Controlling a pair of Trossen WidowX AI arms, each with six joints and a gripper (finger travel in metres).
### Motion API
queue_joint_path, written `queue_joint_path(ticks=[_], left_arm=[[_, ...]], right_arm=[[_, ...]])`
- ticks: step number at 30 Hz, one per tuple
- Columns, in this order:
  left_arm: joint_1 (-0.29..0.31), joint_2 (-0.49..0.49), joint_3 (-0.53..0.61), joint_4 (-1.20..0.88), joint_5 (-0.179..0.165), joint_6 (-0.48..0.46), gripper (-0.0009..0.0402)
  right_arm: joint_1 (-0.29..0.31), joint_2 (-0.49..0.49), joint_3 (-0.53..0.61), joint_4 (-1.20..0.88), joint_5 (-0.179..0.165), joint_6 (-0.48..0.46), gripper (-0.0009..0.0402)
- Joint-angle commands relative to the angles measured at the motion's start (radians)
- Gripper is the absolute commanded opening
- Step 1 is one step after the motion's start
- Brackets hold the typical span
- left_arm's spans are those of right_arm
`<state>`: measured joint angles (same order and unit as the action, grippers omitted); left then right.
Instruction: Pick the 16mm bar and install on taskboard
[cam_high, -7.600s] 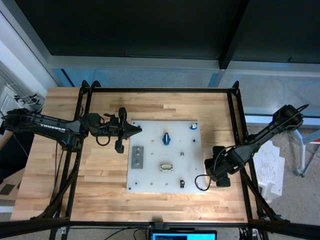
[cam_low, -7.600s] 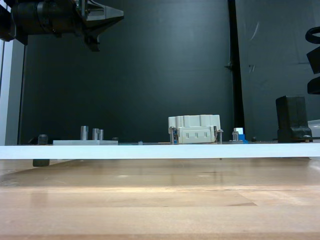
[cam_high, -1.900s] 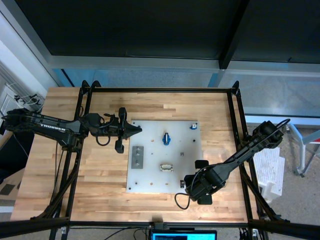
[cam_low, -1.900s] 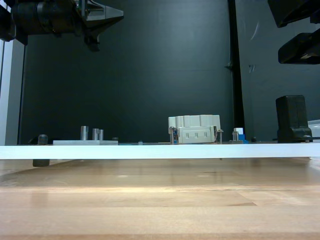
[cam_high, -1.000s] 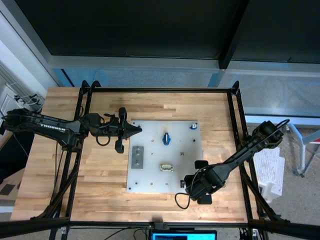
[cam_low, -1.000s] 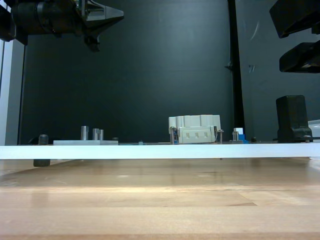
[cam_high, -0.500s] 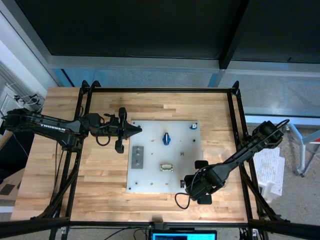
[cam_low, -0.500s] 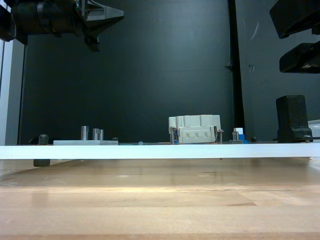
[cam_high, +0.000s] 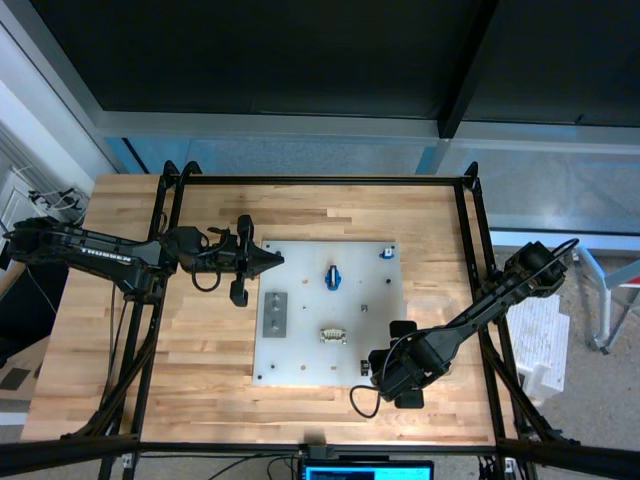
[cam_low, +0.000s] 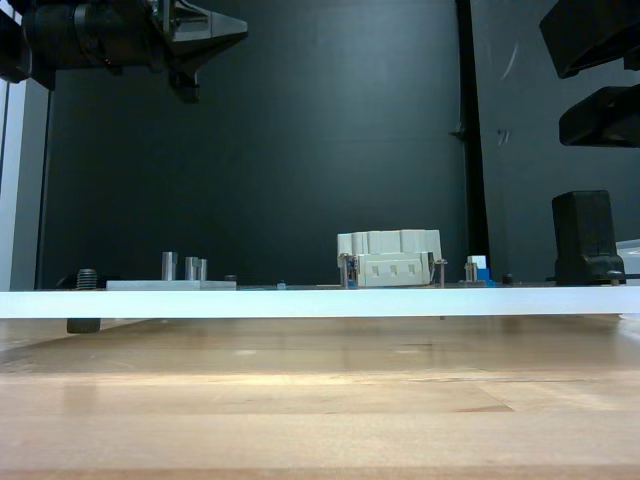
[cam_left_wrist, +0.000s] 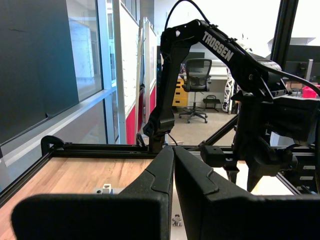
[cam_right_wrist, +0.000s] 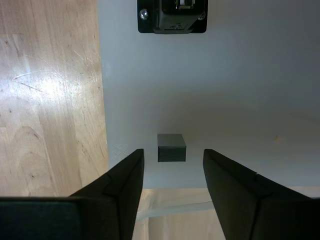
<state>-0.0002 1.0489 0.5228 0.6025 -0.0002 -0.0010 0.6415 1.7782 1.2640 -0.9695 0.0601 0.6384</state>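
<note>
Near right corner of the taskboard (cam_high: 300, 372) first: the right gripper (cam_high: 398, 368) hangs there nose-down with its fingers (cam_right_wrist: 125, 175) spread wide. Its wrist view shows the 16mm bar (cam_right_wrist: 171, 147) on the white panel, right in the gap between them. The bar touches neither finger and lies close to the board's edge. From table height, those fingers are clear above the board. Just past the bar is a black fitting (cam_right_wrist: 172, 15). Further in comes the silver connector (cam_high: 333, 336), with the grey block (cam_high: 273, 313) to its left, then the blue part (cam_high: 333, 277) beyond. At the far left corner, the left gripper (cam_high: 268, 258) is held high over the board's edge, fingers pressed together.
</note>
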Motion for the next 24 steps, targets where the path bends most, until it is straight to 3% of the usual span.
queue_joint_path(ticks=[1, 14, 24], left_arm=[[0.000, 0.000, 0.000, 0.000, 0.000, 0.000, 0.0000], [0.000, 0.000, 0.000, 0.000, 0.000, 0.000, 0.0000], [0.000, 0.000, 0.000, 0.000, 0.000, 0.000, 0.0000]], right_arm=[[0.000, -0.002, 0.001, 0.002, 0.000, 0.001, 0.0187], [0.000, -0.052, 0.033, -0.029, 0.001, 0.000, 0.0230], [0.000, -0.101, 0.036, -0.060, 0.001, 0.000, 0.0236]])
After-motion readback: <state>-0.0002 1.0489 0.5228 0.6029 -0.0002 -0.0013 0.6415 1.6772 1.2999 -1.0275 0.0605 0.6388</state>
